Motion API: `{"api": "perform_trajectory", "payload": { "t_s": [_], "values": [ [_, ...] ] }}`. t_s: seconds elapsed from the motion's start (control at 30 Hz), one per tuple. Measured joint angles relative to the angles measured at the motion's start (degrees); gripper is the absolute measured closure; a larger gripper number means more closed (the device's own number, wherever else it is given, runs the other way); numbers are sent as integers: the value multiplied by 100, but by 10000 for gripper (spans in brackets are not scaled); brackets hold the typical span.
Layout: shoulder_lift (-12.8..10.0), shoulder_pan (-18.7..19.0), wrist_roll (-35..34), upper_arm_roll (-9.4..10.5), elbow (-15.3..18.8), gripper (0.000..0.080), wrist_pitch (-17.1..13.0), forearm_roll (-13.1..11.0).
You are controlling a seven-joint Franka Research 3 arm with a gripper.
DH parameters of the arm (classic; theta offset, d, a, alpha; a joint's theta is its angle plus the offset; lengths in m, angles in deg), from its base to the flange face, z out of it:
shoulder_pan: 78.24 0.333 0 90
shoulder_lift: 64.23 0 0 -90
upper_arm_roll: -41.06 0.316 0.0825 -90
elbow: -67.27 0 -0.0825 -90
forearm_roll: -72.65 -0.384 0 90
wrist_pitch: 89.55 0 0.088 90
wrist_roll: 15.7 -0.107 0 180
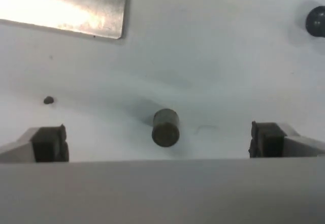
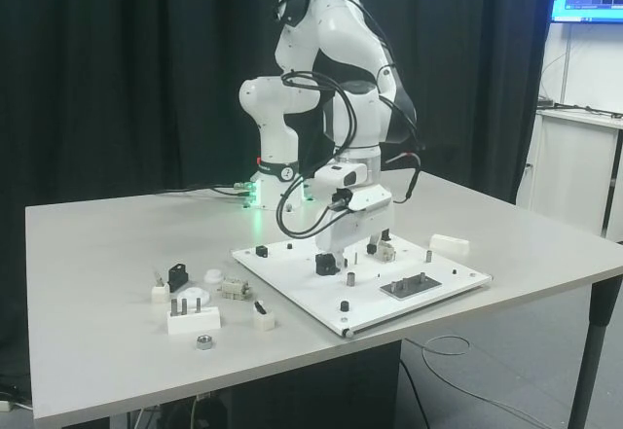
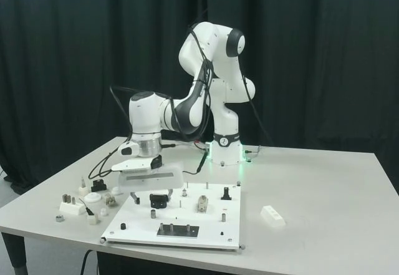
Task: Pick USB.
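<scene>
Right now I have the gripper point(image 1: 157, 142) hanging low over the white board point(image 2: 292, 283), fingers spread wide and holding nothing. Through the wrist camera I see a short grey peg point(image 1: 165, 127) standing upright on the board, between the two fingertips and touching neither. I can't say that peg is the USB; nothing I can see reads clearly as one. My guess is that it sits among the small parts point(image 2: 209, 298) laid out on the grey table point(image 2: 97, 244) beside the board, well apart from the gripper, but they are too small for me to tell. A metal plate point(image 1: 66, 5) lies near the peg, and a black knob point(image 1: 317, 21) sits off to one side. Other pegs and fixtures crowd the board, so I judge any sideways move should start with a lift.
</scene>
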Motion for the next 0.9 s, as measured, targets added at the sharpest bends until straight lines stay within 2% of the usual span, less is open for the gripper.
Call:
{"api": "perform_trajectory", "payload": {
  "t_s": [0.53, 0.9],
  "values": [
    [105, 0, 23, -63, -151, 3, 267, 75],
    [118, 0, 113, -75, -204, 3, 292, 137]
  ]
}}
